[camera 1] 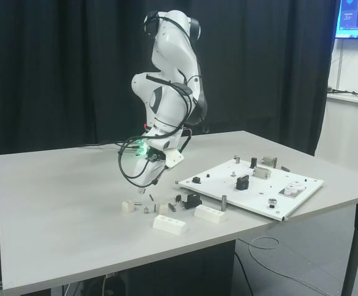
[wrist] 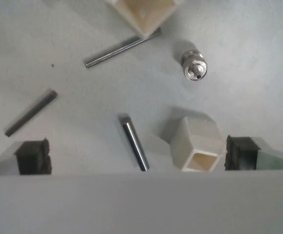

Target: Remove square peg 4.

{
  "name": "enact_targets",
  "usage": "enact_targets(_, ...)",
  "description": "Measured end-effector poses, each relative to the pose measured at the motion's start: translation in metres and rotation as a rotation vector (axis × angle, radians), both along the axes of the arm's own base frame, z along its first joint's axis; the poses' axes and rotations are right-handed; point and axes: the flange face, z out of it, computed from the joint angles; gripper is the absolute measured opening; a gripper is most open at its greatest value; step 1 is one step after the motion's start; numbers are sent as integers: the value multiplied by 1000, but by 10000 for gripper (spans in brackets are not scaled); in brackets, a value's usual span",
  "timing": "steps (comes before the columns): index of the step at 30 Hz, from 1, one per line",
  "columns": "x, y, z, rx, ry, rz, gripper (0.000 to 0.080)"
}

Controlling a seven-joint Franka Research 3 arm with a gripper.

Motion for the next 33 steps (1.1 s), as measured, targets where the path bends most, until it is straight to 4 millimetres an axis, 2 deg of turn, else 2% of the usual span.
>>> enact_targets(33,14,6,16,44,-25,-63,800)
